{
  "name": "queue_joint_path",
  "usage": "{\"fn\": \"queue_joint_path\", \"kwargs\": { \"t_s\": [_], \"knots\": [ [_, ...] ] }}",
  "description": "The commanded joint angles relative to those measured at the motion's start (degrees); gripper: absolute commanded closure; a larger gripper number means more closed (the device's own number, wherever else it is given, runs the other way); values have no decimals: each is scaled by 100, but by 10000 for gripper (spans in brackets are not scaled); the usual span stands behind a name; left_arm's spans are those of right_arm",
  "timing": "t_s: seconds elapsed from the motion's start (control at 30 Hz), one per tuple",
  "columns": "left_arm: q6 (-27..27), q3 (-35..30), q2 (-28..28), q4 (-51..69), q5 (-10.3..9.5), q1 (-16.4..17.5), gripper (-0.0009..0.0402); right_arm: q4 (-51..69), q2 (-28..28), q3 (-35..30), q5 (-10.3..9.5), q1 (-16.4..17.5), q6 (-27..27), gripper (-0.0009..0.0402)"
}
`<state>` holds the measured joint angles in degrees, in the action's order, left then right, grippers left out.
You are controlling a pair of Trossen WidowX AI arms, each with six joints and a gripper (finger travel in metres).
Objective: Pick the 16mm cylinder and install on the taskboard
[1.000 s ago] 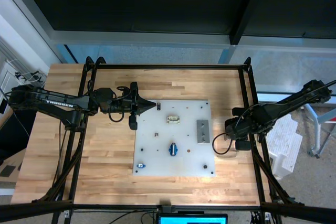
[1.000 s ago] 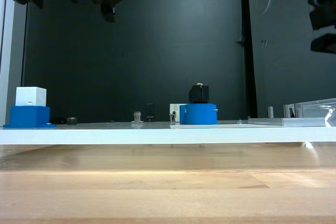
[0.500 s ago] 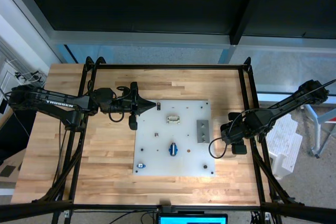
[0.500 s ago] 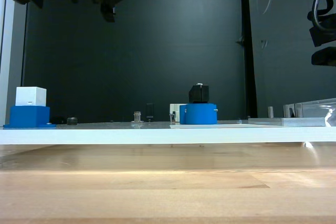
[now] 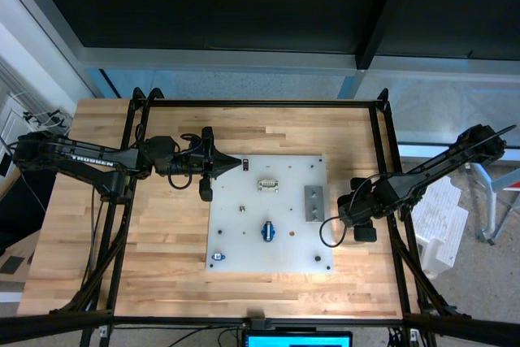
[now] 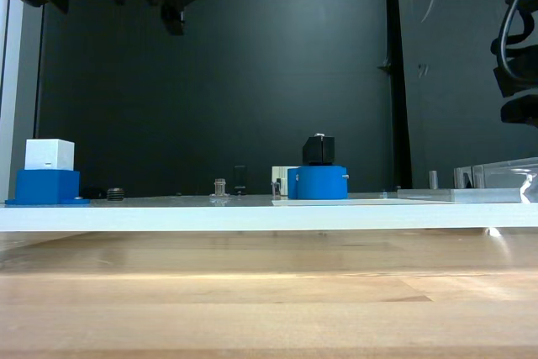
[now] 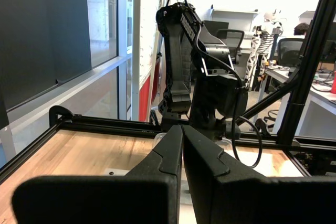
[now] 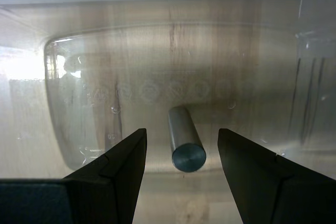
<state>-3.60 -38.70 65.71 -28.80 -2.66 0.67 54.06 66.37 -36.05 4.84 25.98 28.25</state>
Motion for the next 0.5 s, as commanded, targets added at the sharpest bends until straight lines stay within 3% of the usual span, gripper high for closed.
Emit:
{"fn": "queue_joint_path", "kwargs": {
  "t_s": [0.03,0.5],
  "knots": [
    [2,-2,2,2,2,0,393,-15,0,35,-4,9,26,206],
    [2,-2,0,0,2,0,393,-20,-33,46,13,44,48,206]
  ]
}}
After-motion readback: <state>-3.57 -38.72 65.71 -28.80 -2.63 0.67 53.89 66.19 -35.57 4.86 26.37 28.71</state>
